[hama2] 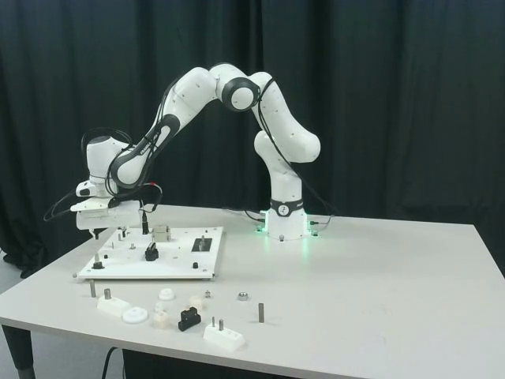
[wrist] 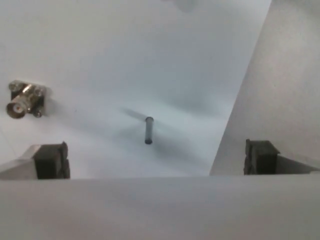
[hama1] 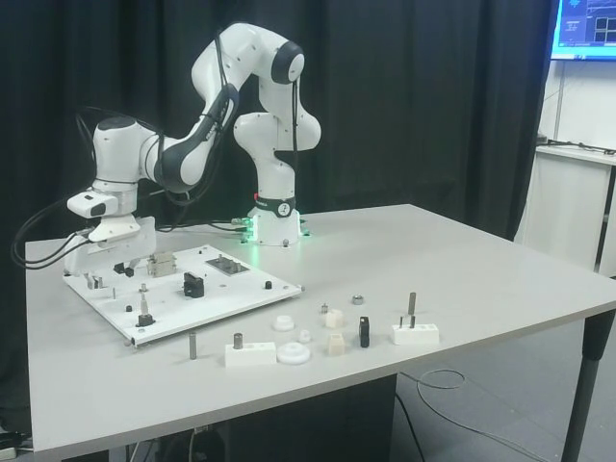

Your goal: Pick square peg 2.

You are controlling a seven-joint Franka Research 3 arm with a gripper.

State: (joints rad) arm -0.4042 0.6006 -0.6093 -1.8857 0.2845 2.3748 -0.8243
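End effector held spread above an upright peg on the white board.

The end effector (wrist: 155, 159) is seen released in the wrist view, its two black fingertips (wrist: 51, 161) set wide apart and nothing gripped between them; the thin upright peg (wrist: 148, 130) stands on the white board (wrist: 125, 60) midway between them, which suggests the fingers have been lined up so that a straight descent would bracket it. Whether this is square peg 2 cannot be told, as its section is too small to read. A metal connector (wrist: 25, 99) is fixed to the board off to one side, well apart from the peg. In the room views the end effector (hama1: 120, 252) is held over the far left corner of the white board (hama1: 236, 289), which lies on the grey worktop (hama1: 481, 269), while loose pegs and white blocks (hama1: 250, 354) are left along the front edge, away from the arm.
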